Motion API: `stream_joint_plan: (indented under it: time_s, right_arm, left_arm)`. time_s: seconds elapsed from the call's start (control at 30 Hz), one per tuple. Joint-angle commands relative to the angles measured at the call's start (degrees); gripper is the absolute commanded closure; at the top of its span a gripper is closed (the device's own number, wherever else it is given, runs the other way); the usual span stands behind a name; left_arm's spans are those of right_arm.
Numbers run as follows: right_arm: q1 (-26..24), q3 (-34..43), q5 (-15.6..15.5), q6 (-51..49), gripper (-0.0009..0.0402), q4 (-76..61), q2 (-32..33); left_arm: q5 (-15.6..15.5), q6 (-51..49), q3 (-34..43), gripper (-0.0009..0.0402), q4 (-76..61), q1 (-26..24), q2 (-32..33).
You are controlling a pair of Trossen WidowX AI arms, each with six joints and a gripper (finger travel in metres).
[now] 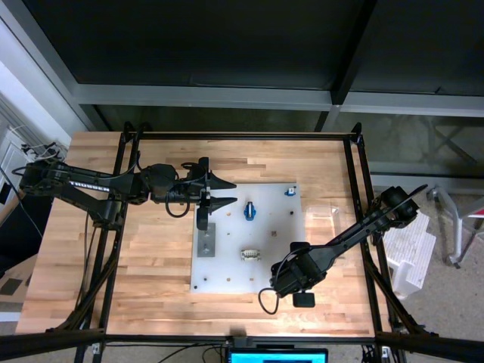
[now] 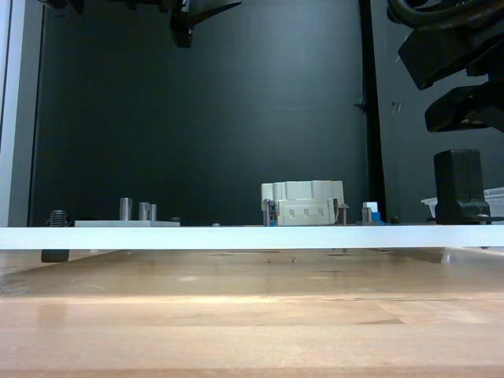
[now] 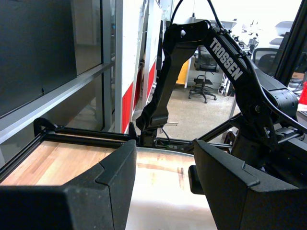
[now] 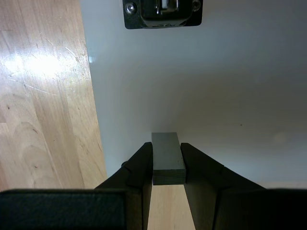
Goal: Pick the 16mm bar and install on taskboard
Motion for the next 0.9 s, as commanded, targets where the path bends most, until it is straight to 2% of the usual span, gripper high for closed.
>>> stream_joint_plan:
  time_s: [0.03,0.57,0.73,0.9]
  right_arm:
    - [0.0,0.0,0.1,0.0,0.0366,0.0,0.0]
    - [0.1,0.0,0.0,-1.1,0.0178,-0.2,-1.4]
    - [0.1,0.0,0.0,-3.9,0.0152,-2.2,-4.3]
    - [0.1,0.0,0.1,-5.5,0.0156,-4.9,-8.1]
  left_arm:
    - [0.0,0.0,0.0,0.0231,0.0,0.0,0.0]
    - [0.0,0.0,0.0,0.0231,0.0,0.0,0.0]
    - [0.0,0.0,0.0,0.0231,0.0,0.0,0.0]
    - [0.0,0.0,0.0,0.0231,0.0,0.0,0.0]
